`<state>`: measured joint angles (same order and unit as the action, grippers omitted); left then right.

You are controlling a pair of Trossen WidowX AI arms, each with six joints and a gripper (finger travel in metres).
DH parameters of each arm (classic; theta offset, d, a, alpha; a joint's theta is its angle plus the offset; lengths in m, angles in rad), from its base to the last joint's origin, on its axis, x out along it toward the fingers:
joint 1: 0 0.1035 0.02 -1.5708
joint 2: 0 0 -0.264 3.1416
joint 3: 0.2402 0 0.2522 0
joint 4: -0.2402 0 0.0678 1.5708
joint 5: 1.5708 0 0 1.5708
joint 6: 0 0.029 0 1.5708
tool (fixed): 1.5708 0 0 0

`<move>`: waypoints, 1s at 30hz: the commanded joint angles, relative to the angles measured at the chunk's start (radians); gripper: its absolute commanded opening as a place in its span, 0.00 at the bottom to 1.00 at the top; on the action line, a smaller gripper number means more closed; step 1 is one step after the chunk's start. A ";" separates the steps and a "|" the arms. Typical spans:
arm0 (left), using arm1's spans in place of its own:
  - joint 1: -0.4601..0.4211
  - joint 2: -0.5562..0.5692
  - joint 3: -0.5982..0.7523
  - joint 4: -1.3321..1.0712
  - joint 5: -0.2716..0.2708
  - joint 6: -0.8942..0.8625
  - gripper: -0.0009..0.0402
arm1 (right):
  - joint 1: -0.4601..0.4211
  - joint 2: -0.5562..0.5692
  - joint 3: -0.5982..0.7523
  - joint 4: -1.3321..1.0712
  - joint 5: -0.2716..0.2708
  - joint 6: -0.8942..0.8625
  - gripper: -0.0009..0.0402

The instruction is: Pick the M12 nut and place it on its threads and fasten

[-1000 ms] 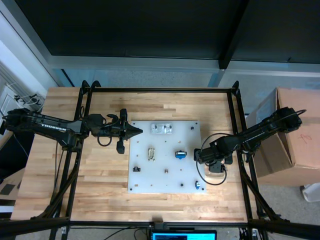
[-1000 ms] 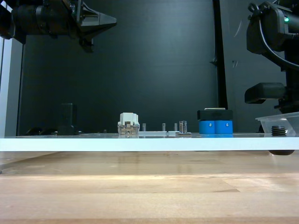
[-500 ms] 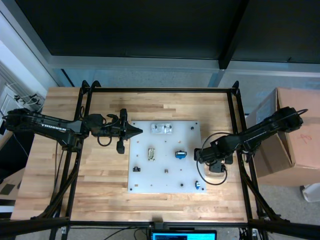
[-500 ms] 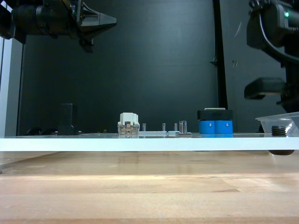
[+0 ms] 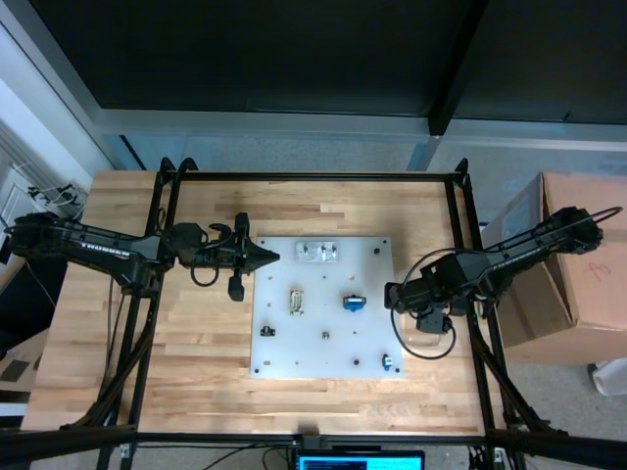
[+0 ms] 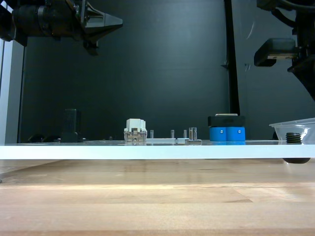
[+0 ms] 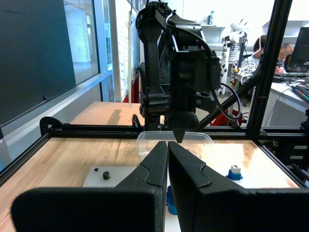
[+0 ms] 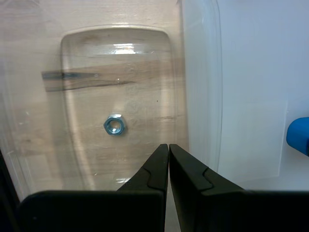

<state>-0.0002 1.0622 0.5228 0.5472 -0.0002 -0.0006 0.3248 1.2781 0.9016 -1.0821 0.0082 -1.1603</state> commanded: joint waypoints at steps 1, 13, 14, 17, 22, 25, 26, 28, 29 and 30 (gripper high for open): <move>0.000 0.000 0.000 0.000 0.000 0.000 0.02 | 0.000 0.003 -0.002 0.001 0.000 0.001 0.03; 0.000 0.000 0.000 0.000 0.000 0.000 0.02 | 0.001 -0.026 -0.030 -0.012 0.000 0.003 0.03; 0.000 0.000 0.000 0.000 0.000 0.000 0.02 | 0.002 -0.040 -0.042 -0.011 0.000 0.003 0.03; 0.000 0.000 0.000 0.000 0.000 0.000 0.02 | 0.011 -0.072 -0.077 -0.007 -0.001 -0.001 0.08; 0.000 0.000 0.000 0.000 0.000 0.000 0.02 | 0.018 -0.095 -0.110 -0.005 0.000 -0.024 0.21; 0.000 0.000 0.000 0.000 0.000 0.000 0.02 | 0.018 -0.095 -0.122 0.012 -0.001 0.011 0.30; 0.000 0.000 0.000 0.000 0.000 0.000 0.02 | 0.018 -0.095 -0.126 0.021 -0.001 0.029 0.33; 0.000 0.000 0.000 0.000 0.000 0.000 0.02 | 0.018 -0.095 -0.136 0.030 -0.001 0.030 0.39; 0.000 0.000 0.000 0.000 0.000 0.000 0.02 | 0.018 -0.095 -0.142 0.040 -0.001 0.030 0.42; 0.000 0.000 0.000 0.000 0.000 0.000 0.02 | 0.018 -0.095 -0.148 0.050 -0.001 0.033 0.45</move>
<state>-0.0002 1.0618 0.5228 0.5472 -0.0002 -0.0006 0.3424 1.1831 0.7605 -1.0462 0.0078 -1.1313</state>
